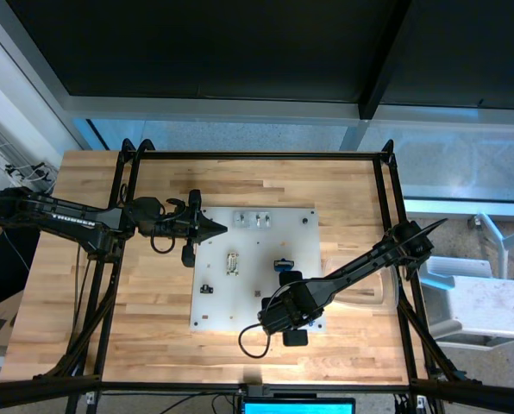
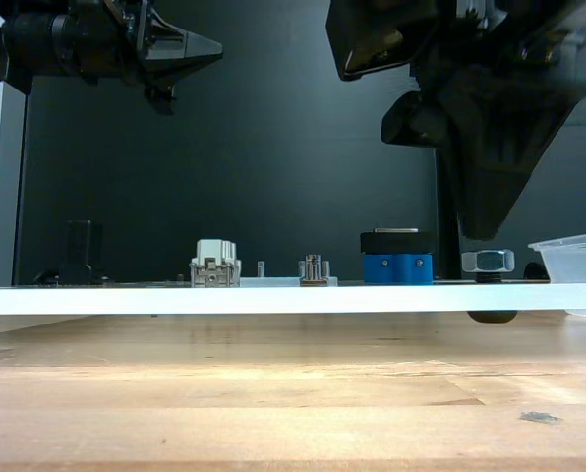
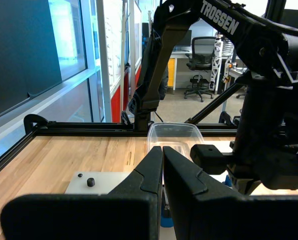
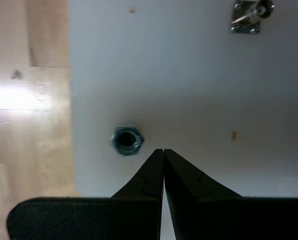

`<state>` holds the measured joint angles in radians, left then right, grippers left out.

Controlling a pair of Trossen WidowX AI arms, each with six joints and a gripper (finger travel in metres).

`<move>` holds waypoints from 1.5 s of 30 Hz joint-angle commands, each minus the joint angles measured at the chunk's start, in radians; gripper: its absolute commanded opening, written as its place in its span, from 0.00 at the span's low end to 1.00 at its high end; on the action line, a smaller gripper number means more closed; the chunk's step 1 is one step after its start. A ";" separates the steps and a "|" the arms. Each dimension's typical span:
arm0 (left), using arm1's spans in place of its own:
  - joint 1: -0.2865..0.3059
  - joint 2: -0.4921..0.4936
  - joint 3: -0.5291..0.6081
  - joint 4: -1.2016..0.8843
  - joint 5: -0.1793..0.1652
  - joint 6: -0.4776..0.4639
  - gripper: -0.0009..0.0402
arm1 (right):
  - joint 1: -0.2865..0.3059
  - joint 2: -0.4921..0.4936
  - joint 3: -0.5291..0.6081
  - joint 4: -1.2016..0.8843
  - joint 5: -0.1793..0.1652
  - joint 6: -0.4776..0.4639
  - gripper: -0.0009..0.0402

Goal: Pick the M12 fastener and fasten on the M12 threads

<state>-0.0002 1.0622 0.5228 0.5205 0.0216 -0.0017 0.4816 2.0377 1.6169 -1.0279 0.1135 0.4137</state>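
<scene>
The small silver M12 nut sits on its stud near the board's near right edge, with only a sliver of black showing under it. The right wrist view looks straight down on the nut, whose dark centre is filled, on the white board. My right gripper is shut on nothing, its tips beside the nut and apart from it. In the low view the right gripper hangs just above the nut. My left gripper is shut and hovers high over the board's far left edge.
A clear tray stands right of the board behind the nut. A blue block with a black cap, a white connector and a small silver post stand mid-board. The right arm crosses the board's right side.
</scene>
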 commanded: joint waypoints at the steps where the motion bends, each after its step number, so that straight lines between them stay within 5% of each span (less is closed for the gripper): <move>1: 0.000 0.000 0.000 0.000 0.000 0.000 0.02 | 0.000 -0.001 -0.019 0.021 0.000 -0.003 0.02; 7: 0.000 0.000 0.000 0.001 0.000 0.000 0.02 | 0.001 -0.001 -0.031 0.049 -0.001 -0.003 0.02; 9: 0.000 0.000 0.000 0.000 0.000 0.000 0.02 | 0.001 -0.002 -0.030 0.048 -0.027 -0.001 0.02; 10: 0.000 0.000 0.000 0.001 0.000 0.000 0.02 | 0.000 -0.002 -0.029 0.049 -0.077 -0.002 0.02; 13: 0.000 0.000 0.000 0.000 0.000 0.000 0.02 | -0.004 -0.007 -0.029 0.052 -0.301 -0.036 0.02; 14: 0.000 0.000 0.000 0.001 0.000 0.000 0.02 | -0.004 -0.010 -0.029 0.050 -0.346 -0.046 0.02; 15: 0.000 0.000 0.000 0.001 0.000 0.000 0.02 | -0.004 -0.015 -0.029 0.045 -0.350 -0.053 0.02; 22: 0.000 0.000 0.000 0.001 0.000 0.000 0.02 | -0.006 -0.024 -0.029 0.035 -0.303 -0.059 0.02; 34: 0.000 0.000 0.000 0.001 0.000 0.000 0.02 | -0.010 -0.034 -0.034 0.034 0.004 -0.024 0.02; 41: 0.000 0.000 0.000 0.000 0.000 0.000 0.02 | -0.008 -0.010 -0.042 0.040 0.013 0.007 0.02; 45: 0.000 0.000 0.000 0.001 0.000 0.000 0.02 | -0.006 0.001 -0.042 0.056 -0.013 0.008 0.02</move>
<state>-0.0002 1.0618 0.5224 0.5205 0.0219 -0.0021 0.4747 2.0319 1.5749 -0.9749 0.1070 0.4221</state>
